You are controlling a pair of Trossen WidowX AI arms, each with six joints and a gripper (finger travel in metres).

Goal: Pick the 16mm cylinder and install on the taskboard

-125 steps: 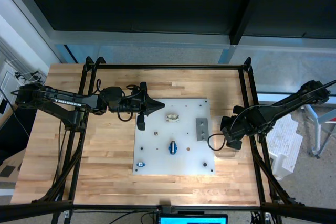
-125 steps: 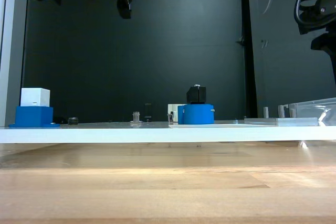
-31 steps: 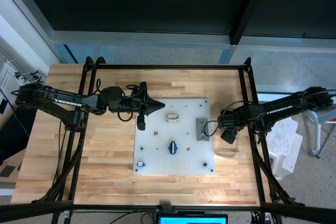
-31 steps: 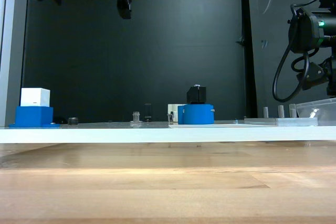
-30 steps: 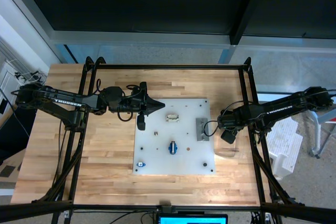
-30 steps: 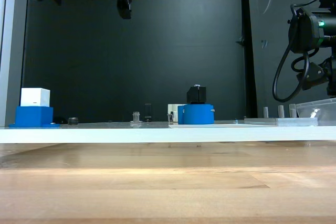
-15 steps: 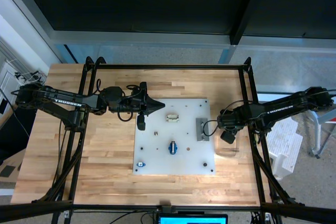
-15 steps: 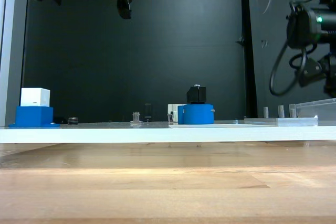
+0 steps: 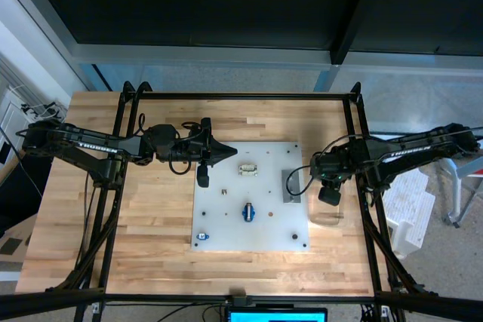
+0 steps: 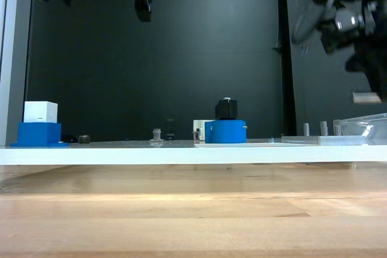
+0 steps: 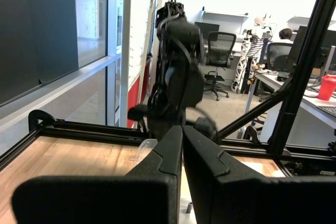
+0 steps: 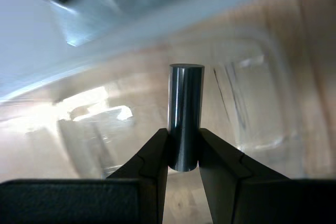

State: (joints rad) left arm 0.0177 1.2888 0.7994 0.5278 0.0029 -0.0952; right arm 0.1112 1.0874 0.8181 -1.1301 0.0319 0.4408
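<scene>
The right pincer [image 12: 184,139] was pinching the 16mm cylinder [image 12: 186,109] by one end, the dark metal peg sticking straight out past its fingertips [image 12: 157,148], so the pick looked done and the carry was the step in hand. Directly beneath that pincer lay the clear plastic tray [image 9: 329,219], with the cylinder held clear of it in the air. Just to the pincer's inward side began the edge of the taskboard [image 9: 226,220], and the grey metal block [image 9: 290,185] sat on the board close to that edge. Across the board from it, the left pincer [image 11: 182,142] hung high over the far side of the tabletop [image 9: 151,254] with its fingers pressed together on nothing, pointing towards its partner, parked as far as I could judge. To my eye the next move asked the right arm to swing the peg inward over the board, set its axis plumb above the matching hole, then lower it gently before letting go. I couldn't make out which hole that was from where I stood
</scene>
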